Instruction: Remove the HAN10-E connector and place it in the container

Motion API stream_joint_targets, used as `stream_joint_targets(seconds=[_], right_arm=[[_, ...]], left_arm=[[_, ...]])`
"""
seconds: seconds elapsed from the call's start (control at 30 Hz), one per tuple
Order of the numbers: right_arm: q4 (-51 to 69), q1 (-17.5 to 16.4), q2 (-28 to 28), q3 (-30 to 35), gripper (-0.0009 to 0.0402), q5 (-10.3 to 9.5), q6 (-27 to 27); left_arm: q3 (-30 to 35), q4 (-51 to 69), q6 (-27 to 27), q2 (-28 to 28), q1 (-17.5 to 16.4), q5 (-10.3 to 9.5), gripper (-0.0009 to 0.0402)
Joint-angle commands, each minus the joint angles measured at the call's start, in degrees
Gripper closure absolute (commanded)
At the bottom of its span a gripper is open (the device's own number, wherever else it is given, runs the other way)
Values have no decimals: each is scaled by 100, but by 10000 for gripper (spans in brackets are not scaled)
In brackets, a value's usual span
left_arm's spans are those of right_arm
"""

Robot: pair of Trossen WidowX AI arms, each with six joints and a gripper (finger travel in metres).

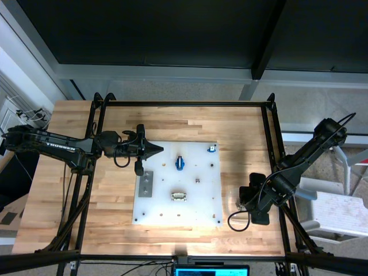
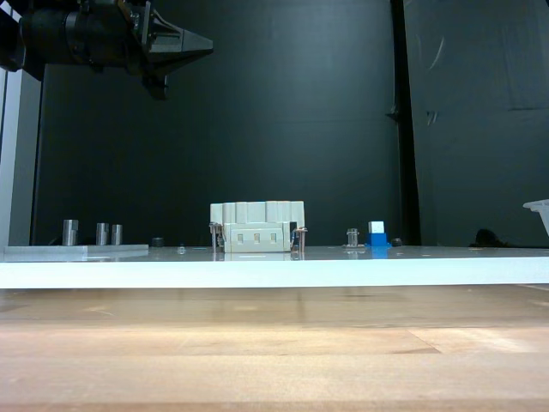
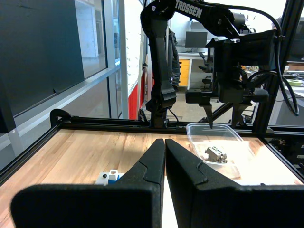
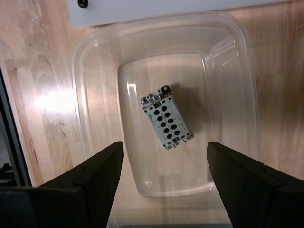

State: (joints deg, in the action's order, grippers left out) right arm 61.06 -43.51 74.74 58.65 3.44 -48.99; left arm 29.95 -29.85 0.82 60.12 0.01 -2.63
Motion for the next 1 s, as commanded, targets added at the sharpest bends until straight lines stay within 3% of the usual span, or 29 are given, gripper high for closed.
stream_joint_targets(seconds=[0.03,1.0], right_arm=[[-50,0,2,0,146,0,-2],[-227,0,2,-2,146,0,-4]], left_arm=[[0,-2,-2,0,-2,0,393],[0,0,-2,0,-2,0,393]])
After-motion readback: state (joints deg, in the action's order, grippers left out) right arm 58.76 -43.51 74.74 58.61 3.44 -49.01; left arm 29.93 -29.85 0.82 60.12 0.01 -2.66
